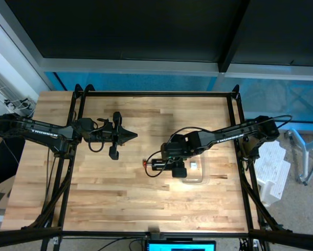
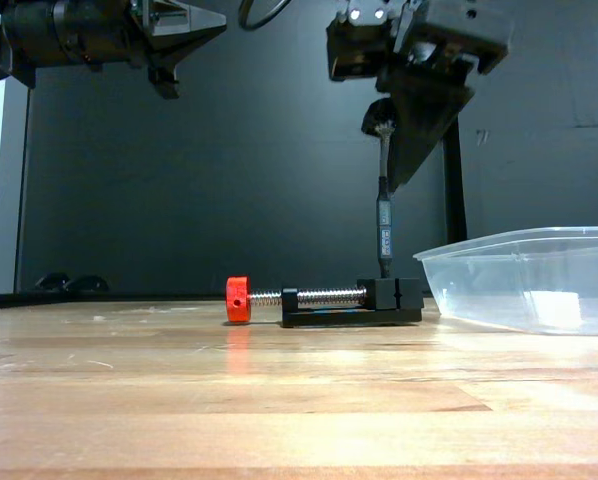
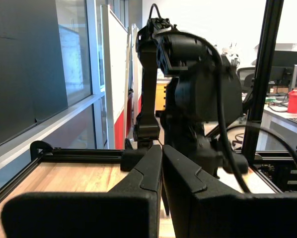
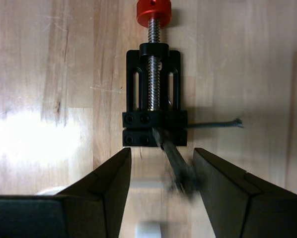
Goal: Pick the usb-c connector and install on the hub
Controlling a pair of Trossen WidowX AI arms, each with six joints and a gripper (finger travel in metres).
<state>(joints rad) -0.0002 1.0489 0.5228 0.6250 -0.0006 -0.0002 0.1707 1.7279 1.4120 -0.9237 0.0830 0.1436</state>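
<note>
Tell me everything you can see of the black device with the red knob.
The black blocky device lies flat on the table, with a threaded screw ending in an orange-red knob. A thin dark stem stands upright from its other end. The right claw is open, its fingers either side of the stem; the left claw is shut, far off.

High overhead, low table-level — both share hub (image 1: pixel 157 163).

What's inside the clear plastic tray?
A small whitish square piece lies in the clear tray. The right gripper, open above the hub, covers the tray's left part in the high view. The left gripper hangs shut, far off.
</note>
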